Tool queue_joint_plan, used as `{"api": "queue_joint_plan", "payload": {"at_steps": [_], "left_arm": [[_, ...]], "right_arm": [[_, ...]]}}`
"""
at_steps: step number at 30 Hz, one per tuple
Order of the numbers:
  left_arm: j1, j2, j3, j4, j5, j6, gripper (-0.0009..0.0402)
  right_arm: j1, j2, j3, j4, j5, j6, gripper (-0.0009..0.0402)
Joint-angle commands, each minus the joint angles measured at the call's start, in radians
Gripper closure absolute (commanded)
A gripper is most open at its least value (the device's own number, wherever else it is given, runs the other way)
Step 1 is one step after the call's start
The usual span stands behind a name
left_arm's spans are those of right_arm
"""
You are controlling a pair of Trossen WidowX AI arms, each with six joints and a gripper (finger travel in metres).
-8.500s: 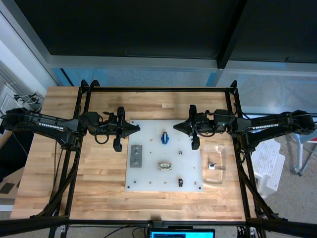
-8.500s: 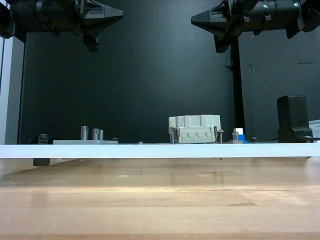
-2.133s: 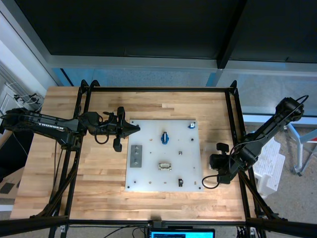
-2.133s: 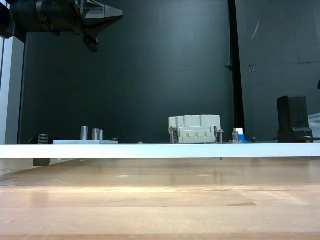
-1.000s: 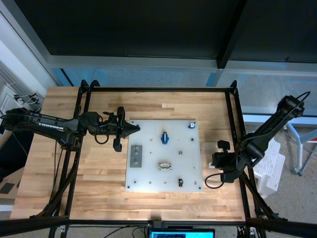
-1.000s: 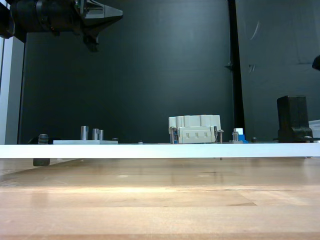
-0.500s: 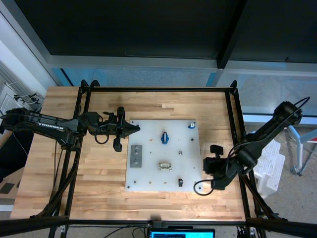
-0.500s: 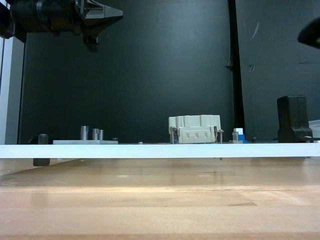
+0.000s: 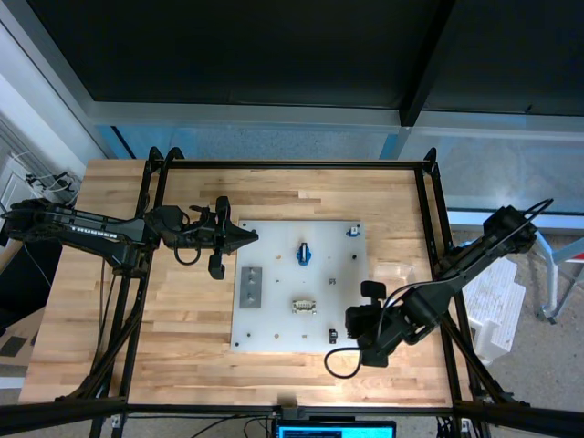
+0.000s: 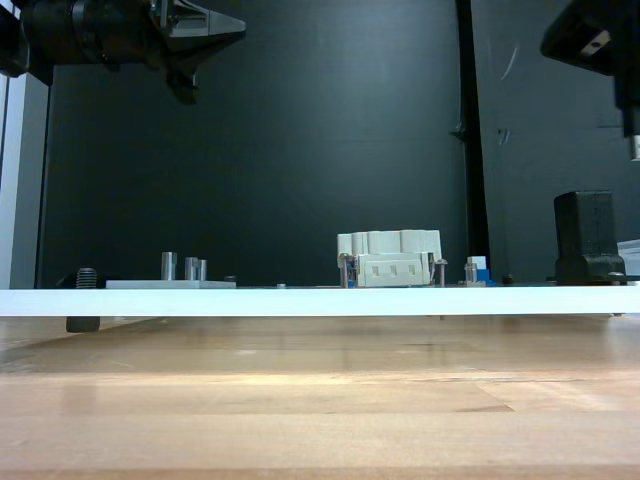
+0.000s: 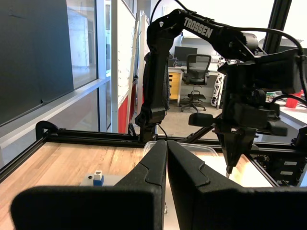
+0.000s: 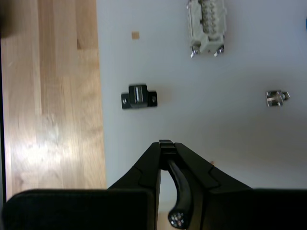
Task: Pick the USB connector and install on taskboard
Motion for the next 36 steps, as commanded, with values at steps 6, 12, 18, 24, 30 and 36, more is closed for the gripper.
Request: {"api": "queue_joint_plan", "payload": {"at_steps": [6,12,18,24,30,36], "left_arm": [[0.0,0.0,0.0,0.0,0.0,0.0,0.0393],[0.0,0.0,0.0,0.0,0.0,0.0,0.0393],[0.0,0.0,0.0,0.0,0.0,0.0,0.0393],[0.0,0.0,0.0,0.0,0.0,0.0,0.0393],[0.0,0.0,0.0,0.0,0.0,0.0,0.0393],[0.0,0.0,0.0,0.0,0.0,0.0,0.0393]], "right_arm": [[-0.018,0.071,0.065,0.01,-0.006,-0.021,0.0393],[-0.027,0.104,0.089,0.032,-0.016,-0.03,0.0393],[-0.045,0.146,0.126,0.038,-0.024,-0.068,0.0393],[-0.051,0.166,0.137,0.043,-0.032,-0.074,0.0393],[-0.051,0.166,0.135,0.043,-0.032,-0.066,0.0393],[-0.051,0.166,0.123,0.055,-0.032,-0.065,0.0393]]}}
